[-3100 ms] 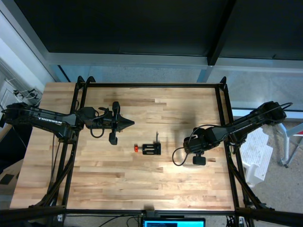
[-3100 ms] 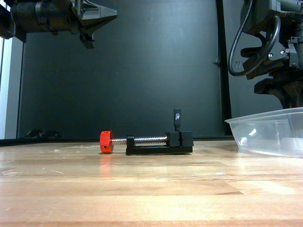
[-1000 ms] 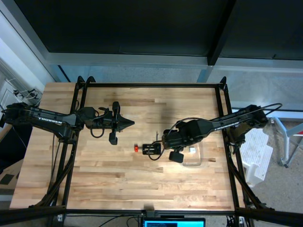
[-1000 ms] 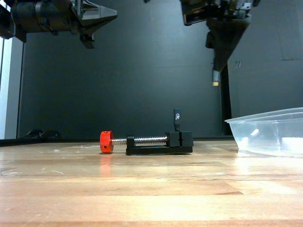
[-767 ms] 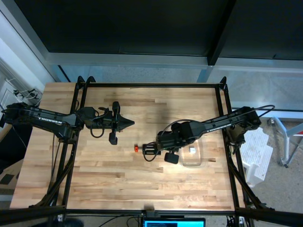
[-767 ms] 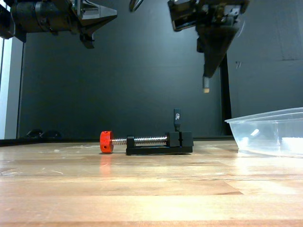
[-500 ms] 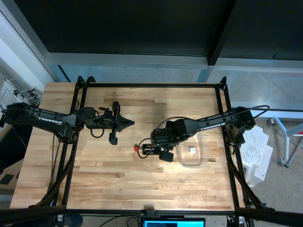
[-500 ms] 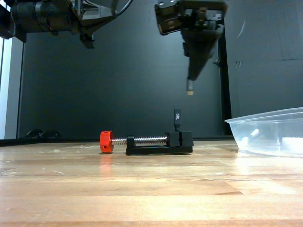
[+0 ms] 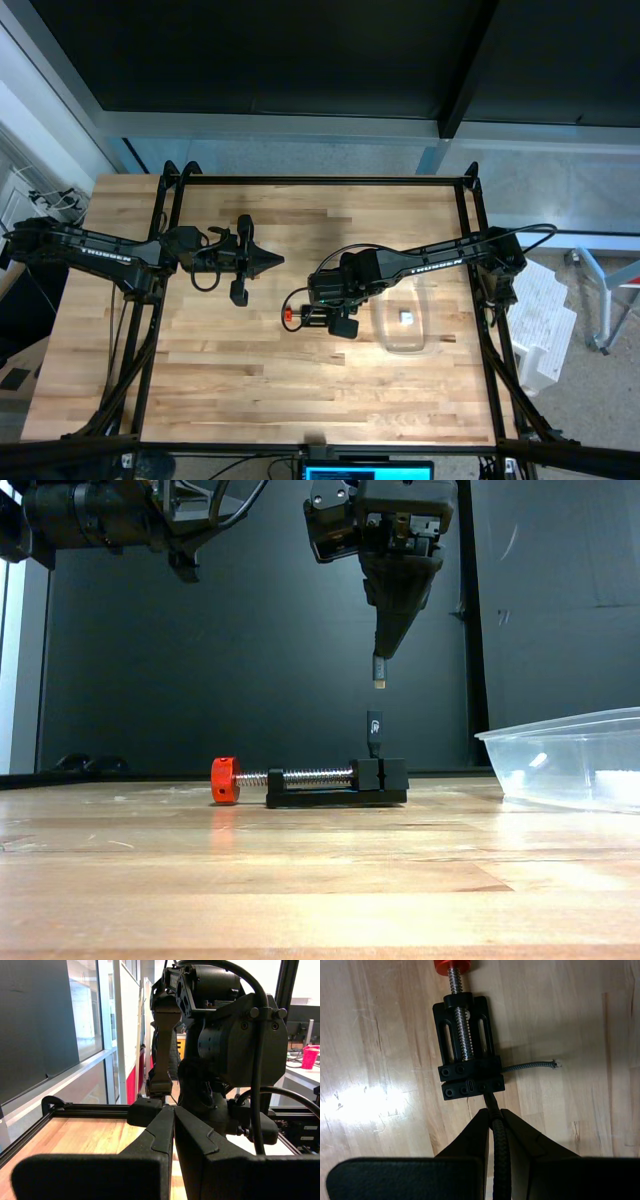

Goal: Pick the USB-C connector and install on taskboard

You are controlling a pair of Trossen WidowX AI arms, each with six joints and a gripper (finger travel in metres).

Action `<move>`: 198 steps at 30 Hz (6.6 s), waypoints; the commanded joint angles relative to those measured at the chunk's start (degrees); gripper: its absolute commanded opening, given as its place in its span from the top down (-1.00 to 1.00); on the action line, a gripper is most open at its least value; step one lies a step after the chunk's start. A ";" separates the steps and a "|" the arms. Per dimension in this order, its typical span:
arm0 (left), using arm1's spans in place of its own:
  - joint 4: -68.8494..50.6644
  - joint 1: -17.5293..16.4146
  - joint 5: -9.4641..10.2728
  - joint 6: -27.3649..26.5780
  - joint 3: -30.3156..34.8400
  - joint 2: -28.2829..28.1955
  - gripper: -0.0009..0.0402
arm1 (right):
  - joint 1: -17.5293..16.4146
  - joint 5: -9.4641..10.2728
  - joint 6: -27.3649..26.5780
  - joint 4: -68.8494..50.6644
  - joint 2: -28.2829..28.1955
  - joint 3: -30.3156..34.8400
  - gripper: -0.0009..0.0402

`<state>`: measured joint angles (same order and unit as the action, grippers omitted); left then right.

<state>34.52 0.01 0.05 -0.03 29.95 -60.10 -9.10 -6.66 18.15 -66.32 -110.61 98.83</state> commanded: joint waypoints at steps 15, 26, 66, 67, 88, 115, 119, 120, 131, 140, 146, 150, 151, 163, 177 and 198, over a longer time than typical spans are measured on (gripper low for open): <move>0.00 0.00 -0.02 0.00 0.00 -0.02 0.96 | -0.70 -1.03 0.92 0.61 -0.63 -0.07 0.96; 0.02 0.00 -0.02 0.00 0.00 -0.02 0.96 | -1.40 -1.20 2.93 1.33 -0.63 -0.07 0.96; 0.02 0.00 -0.02 0.00 0.00 -0.02 0.96 | -1.95 -1.86 4.13 3.34 -2.19 -1.29 0.96; 0.00 0.00 -0.02 0.00 0.00 -0.02 0.96 | -1.92 -1.70 4.13 3.37 -2.27 -1.29 0.96; 0.00 0.00 -0.02 0.00 0.00 -0.02 0.96 | -2.08 -2.40 4.81 2.84 -1.99 -1.29 0.96; 0.00 0.00 -0.02 0.00 0.00 -0.02 0.96 | -2.36 -2.34 5.09 2.97 -1.97 -1.29 0.96; 0.00 0.00 -0.02 0.00 0.00 -0.02 0.96 | -2.40 -2.36 4.94 3.04 -2.12 -1.29 0.96; 0.00 0.00 -0.02 0.00 0.00 -0.02 0.96 | -2.40 -2.36 4.94 3.02 -2.12 -1.29 0.96; 0.02 0.00 -0.02 0.00 0.00 -0.02 0.96 | -2.40 -2.40 4.74 3.02 -2.12 -1.29 0.96; 0.00 0.00 -0.02 0.00 0.00 -0.02 0.96 | -2.40 -2.64 4.31 3.19 -2.12 -1.29 0.96; 0.00 -0.02 -0.02 0.00 0.00 0.00 0.96 | -2.40 -2.80 4.07 3.15 -2.10 -1.29 0.96; 0.02 0.00 -0.02 0.00 0.00 -0.02 0.96 | -2.43 -2.80 4.04 3.15 -2.10 -1.29 0.96; 0.00 -0.02 -0.02 0.00 0.00 -0.02 0.96 | -2.40 -2.80 3.98 3.15 -2.10 -1.29 0.96; 0.00 -0.02 -0.02 0.00 0.00 -0.02 0.96 | -2.40 -2.80 4.13 2.97 -2.10 -1.29 0.96; 0.00 0.00 -0.02 0.00 0.00 -0.02 0.96 | -2.40 -2.82 4.85 3.63 -2.14 -1.29 0.96; 0.00 -0.02 -0.02 0.00 0.00 -0.02 0.96 | -2.40 -2.84 3.85 3.19 -2.29 -1.29 0.96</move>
<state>34.52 0.01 0.03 -0.03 29.95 -60.10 -11.49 -9.47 21.96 -63.13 -112.90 97.56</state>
